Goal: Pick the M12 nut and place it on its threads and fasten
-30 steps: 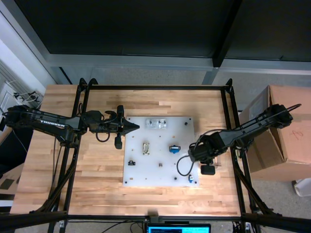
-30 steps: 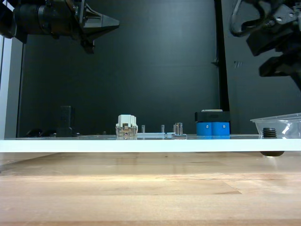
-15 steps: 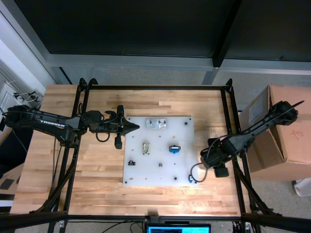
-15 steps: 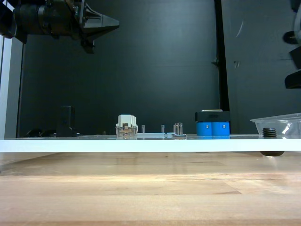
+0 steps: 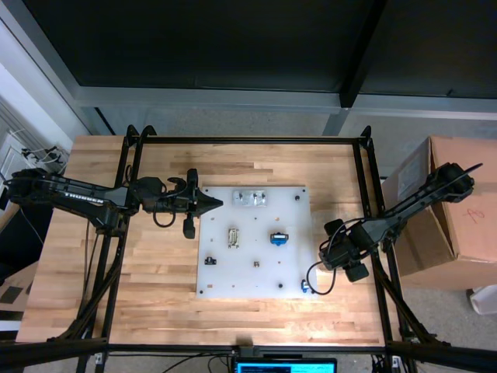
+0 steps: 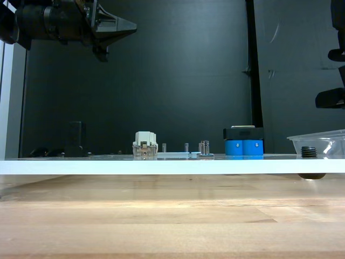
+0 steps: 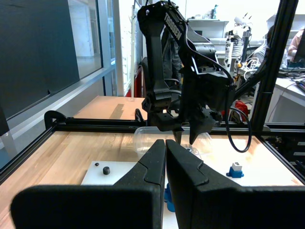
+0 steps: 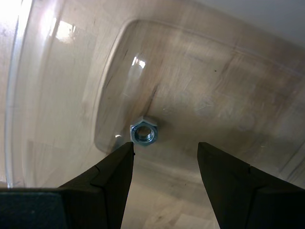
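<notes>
The small silver nut (image 8: pixel 144 133) lies flat and free on the floor of the clear tray (image 8: pixel 200 81). My right gripper (image 8: pixel 164 149) hangs open just above it, and the nut sits close to one finger (image 8: pixel 113 183). In the high view the right gripper (image 5: pixel 339 250) is off the board's right edge. The black ribbed stud (image 6: pixel 309 152) stands bare, its ribs showing. My left gripper (image 5: pixel 211 203) is held high at the board's far left edge, shut with nothing in it (image 7: pixel 165 143).
The white board (image 5: pixel 233 272) carries a blue connector (image 5: pixel 278 238), a beige connector (image 5: pixel 233 237) and a small silver post (image 6: pixel 204 147). A black frame (image 5: pixel 365 186) rings the table. A cardboard box (image 5: pixel 458 210) stands at the right.
The right arm swung right, off the board's right edge, and came down over the clear tray. The stud stayed bare. The left arm did not move.
</notes>
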Action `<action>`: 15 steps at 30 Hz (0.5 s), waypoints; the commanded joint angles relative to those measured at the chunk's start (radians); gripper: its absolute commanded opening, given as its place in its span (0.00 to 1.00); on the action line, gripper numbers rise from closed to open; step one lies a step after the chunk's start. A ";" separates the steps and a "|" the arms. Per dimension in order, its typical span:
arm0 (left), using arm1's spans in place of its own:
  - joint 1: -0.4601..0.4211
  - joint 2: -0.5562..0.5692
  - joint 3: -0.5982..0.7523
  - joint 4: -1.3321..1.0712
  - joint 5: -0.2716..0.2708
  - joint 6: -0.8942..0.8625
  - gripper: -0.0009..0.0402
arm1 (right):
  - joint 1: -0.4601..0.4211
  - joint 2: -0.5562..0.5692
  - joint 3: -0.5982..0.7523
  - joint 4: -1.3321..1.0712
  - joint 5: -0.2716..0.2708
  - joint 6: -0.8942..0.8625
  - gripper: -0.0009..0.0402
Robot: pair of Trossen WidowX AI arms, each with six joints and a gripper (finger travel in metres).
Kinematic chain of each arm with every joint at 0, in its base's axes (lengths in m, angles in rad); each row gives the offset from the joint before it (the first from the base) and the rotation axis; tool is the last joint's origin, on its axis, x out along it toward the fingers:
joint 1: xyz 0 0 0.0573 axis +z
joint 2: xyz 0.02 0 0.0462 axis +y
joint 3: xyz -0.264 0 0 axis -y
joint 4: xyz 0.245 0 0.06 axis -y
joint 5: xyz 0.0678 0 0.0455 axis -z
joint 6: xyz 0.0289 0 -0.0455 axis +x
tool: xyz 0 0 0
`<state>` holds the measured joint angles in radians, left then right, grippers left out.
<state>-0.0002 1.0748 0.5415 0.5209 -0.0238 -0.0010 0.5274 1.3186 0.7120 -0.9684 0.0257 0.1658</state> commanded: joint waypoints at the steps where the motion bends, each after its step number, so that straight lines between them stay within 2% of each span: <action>1: 0.000 0.000 0.000 0.000 0.000 0.000 0.02 | 0.000 0.011 -0.003 0.018 -0.016 0.028 0.47; 6: 0.000 0.000 0.000 0.000 0.000 0.000 0.02 | 0.001 0.013 -0.050 0.107 -0.026 0.217 0.47; 13: 0.000 0.000 0.000 0.000 0.000 0.000 0.02 | 0.001 0.012 -0.053 0.105 -0.020 0.704 0.47; 15: 0.000 0.000 0.000 0.000 0.000 0.000 0.02 | 0.001 0.012 -0.055 0.105 -0.029 0.782 0.47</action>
<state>-0.0002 1.0748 0.5415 0.5205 -0.0238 -0.0010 0.5282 1.3312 0.6563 -0.8623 0.0025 0.9039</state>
